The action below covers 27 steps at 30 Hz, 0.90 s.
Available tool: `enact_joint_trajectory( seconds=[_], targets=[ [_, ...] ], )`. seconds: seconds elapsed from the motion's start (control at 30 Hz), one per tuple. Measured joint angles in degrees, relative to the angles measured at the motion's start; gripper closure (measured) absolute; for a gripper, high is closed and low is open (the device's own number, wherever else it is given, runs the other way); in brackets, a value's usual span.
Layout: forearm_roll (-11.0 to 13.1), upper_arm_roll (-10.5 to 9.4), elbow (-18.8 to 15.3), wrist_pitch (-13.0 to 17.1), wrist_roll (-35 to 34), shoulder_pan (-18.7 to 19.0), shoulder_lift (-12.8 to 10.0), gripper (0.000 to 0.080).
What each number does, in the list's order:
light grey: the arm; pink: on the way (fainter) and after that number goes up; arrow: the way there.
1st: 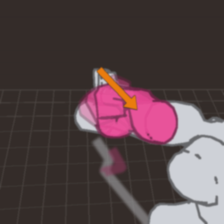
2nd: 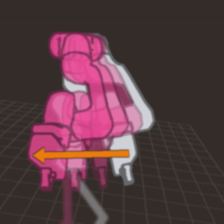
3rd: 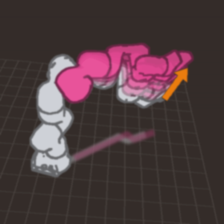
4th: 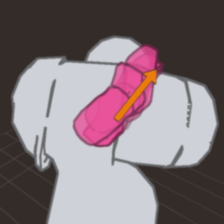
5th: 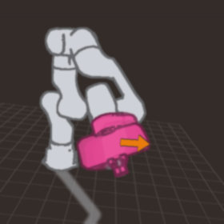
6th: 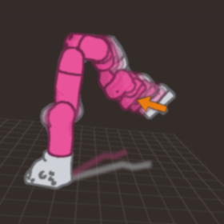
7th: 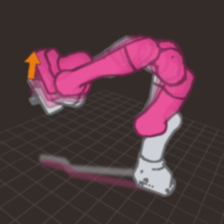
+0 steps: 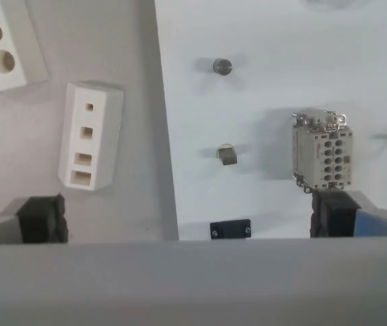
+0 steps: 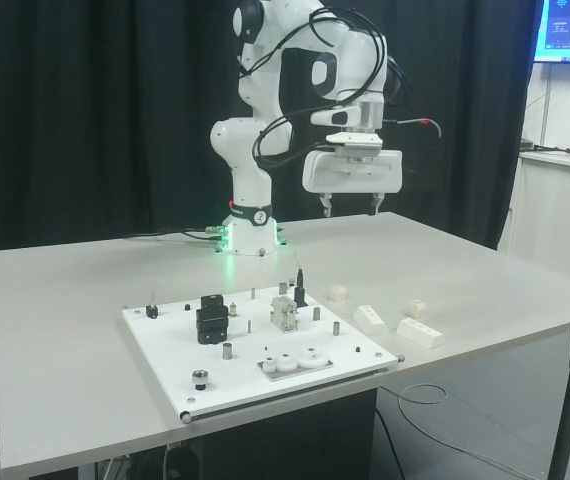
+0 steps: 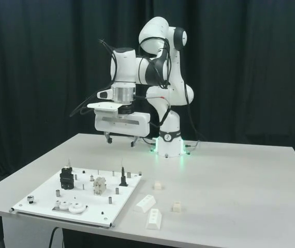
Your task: Remove D-SUB.
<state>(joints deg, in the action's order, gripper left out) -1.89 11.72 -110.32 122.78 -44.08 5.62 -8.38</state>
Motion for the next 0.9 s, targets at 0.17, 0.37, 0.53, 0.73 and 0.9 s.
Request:
enact_joint_trajectory(
  seconds=[0.17,0.37,0.53,0.73,0.9],
  targets=[
    [0.0,0.05,0.1,0.0,0.0,0.0,-0.2,0.0003],
    [0.0,0.17,0.3,-0.1,1.0,-0.1,-0.4,0.0003],
    [0.0,0.28,0.6,-0.7,1.6,-0.2,-0.7,0.0003],
    [0.0,0.32,1.8,-1.5,2.4,-0.7,-1.5,0.0003],
    [-0.3,0.79,3.0,-1.9,3.0,-1.4,-2.1,0.0003]
  ],
)
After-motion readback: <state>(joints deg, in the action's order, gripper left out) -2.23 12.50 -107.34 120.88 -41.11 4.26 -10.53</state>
